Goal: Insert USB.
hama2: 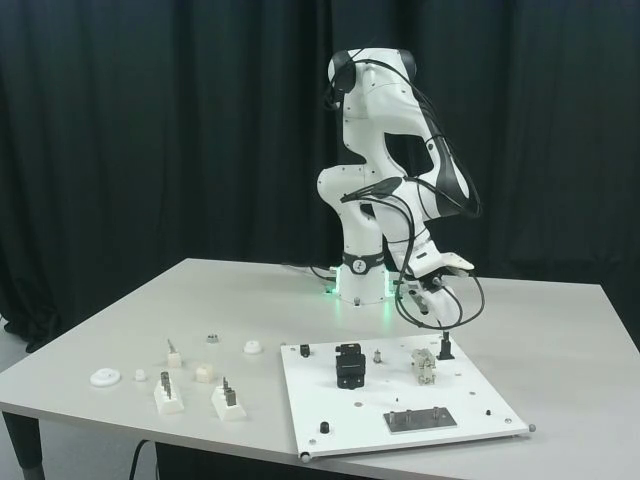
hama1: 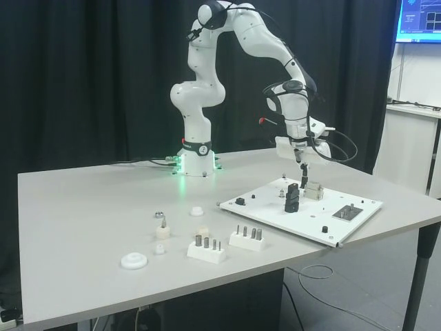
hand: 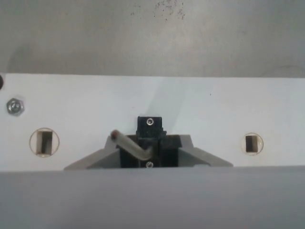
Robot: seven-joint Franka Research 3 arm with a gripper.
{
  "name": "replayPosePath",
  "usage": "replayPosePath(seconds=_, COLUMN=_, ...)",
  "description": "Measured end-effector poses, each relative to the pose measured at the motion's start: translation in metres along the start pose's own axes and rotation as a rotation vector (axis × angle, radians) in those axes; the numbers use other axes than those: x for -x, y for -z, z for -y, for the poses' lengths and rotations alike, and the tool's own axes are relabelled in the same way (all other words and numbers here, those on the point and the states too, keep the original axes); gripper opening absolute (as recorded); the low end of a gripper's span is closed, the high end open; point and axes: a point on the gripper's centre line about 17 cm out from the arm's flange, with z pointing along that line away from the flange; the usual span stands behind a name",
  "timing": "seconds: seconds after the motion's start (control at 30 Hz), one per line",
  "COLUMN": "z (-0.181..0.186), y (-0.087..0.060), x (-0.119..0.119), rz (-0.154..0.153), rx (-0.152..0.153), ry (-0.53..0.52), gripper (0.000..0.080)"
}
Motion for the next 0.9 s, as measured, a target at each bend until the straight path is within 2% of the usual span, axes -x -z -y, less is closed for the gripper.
replayPosePath(seconds=0.4, z=-0.001, y=-0.001, x=0.000, rz=0.004, rx=0.003, ry=-0.005, gripper=0.0086)
replayPosePath(seconds=0.43, z=-0.001, y=-0.001, x=0.001, rz=0.006, rx=0.004, ry=-0.005, gripper=0.0126)
replayPosePath(seconds=0.6, z=-0.003, y=-0.002, x=0.002, rz=0.011, rx=0.011, ry=-0.003, gripper=0.0126)
replayPosePath(seconds=0.63, z=-0.004, y=-0.001, x=0.001, rz=0.011, rx=0.012, ry=-0.003, gripper=0.0389)
replayPosePath(seconds=0.77, z=-0.009, y=0.003, x=0.000, rz=0.011, rx=0.022, ry=-0.001, gripper=0.0389)
replayPosePath(seconds=0.8, z=-0.011, y=0.004, x=0.000, rz=0.011, rx=0.024, ry=-0.001, gripper=0.0688)
replayPosePath(seconds=0.9, z=-0.015, y=0.009, x=-0.001, rz=0.011, rx=0.033, ry=-0.001, gripper=0.0688)
